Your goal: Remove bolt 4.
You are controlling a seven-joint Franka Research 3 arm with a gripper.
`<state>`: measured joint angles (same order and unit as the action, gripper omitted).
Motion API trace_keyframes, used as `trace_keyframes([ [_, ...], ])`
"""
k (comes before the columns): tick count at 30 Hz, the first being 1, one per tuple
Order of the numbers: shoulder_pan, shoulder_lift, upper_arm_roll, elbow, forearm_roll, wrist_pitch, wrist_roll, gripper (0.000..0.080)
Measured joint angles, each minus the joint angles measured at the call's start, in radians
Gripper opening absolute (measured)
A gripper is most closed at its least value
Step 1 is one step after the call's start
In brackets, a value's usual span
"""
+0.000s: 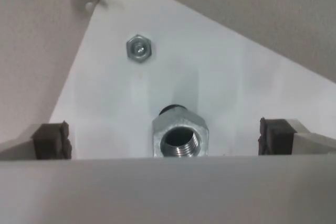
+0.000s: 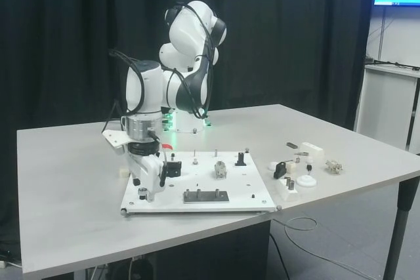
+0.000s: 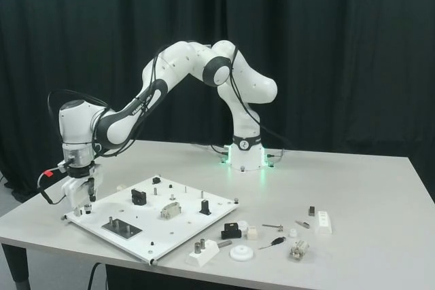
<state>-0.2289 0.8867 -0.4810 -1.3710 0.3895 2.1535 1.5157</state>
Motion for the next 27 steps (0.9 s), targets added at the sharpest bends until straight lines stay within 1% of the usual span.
trace_keyframes([
  [27,0.002,0.0,0.0,-0.021,0.019,0.017,-0.018,0.08],
])
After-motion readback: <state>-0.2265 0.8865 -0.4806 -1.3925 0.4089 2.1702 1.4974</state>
